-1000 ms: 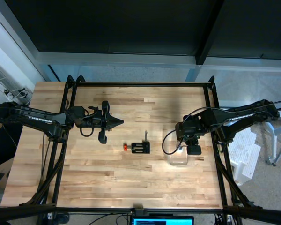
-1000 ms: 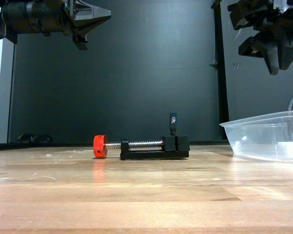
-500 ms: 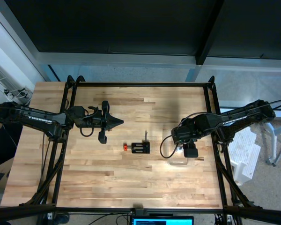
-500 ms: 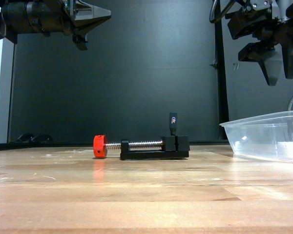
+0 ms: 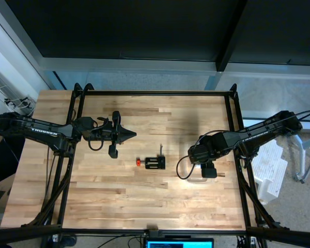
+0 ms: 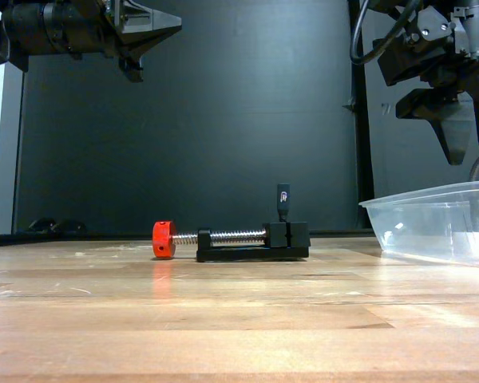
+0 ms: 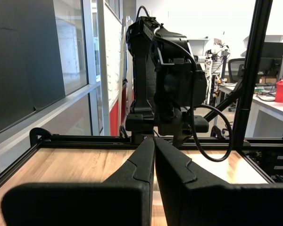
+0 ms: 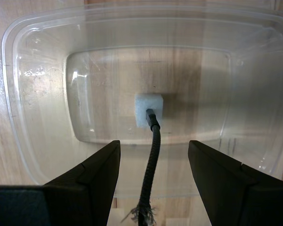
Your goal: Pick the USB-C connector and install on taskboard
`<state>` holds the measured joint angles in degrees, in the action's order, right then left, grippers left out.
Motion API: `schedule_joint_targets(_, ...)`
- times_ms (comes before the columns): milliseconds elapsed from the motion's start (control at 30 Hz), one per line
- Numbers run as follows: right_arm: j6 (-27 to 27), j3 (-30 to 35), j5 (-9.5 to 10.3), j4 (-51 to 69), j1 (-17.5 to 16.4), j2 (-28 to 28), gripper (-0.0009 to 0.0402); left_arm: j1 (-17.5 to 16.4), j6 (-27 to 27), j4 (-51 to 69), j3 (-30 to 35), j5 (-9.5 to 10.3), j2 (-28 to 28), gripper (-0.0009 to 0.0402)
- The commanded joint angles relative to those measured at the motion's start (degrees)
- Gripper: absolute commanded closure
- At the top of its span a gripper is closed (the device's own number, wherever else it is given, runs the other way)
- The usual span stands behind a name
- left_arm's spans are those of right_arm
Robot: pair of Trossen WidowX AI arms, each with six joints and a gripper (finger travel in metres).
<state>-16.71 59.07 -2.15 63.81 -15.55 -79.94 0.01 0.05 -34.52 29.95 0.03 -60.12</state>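
The taskboard (image 5: 153, 163) is a small black block in the middle of the table, with an orange-red knob (image 6: 164, 238) at its left end and a short upright pin (image 6: 283, 201). In the right wrist view the USB-C connector (image 8: 152, 120) is the dark tip of a black braided cable, resting against a small white cube (image 8: 148, 104) inside the clear tray (image 8: 37, 117). My right gripper (image 8: 153, 188) hangs open above the tray, its fingers either side of the cable and touching nothing. My left gripper (image 5: 130, 134) is held high, left of the taskboard, its fingers (image 7: 146, 157) shut on nothing.
The clear plastic tray (image 6: 431, 227) stands right of the taskboard. The cable (image 6: 473, 169) rises out of it near the right gripper (image 6: 471, 144). A black metal frame (image 5: 155, 93) runs around the table. The left gripper (image 6: 169, 26) sits high above the board.
My right gripper has moved left and toward the near edge and come lower over the tray. The left arm and the taskboard have not moved.
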Motion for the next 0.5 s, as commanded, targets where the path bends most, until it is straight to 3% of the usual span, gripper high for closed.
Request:
schedule_joint_targets(33, 0.0, -1.0, -0.42, -1.1, -0.2, -0.1, 0.0193, 0.0, 0.0, 0.0, 0.0, 0.0, 0.0, 0.0393)
schedule_joint_targets(500, 0.5, -3.9, -0.39, -5.2, -0.5, -2.1, 0.0212, 0.0, 0.0, 0.0, 0.0, 0.0, 0.0, 0.0393)
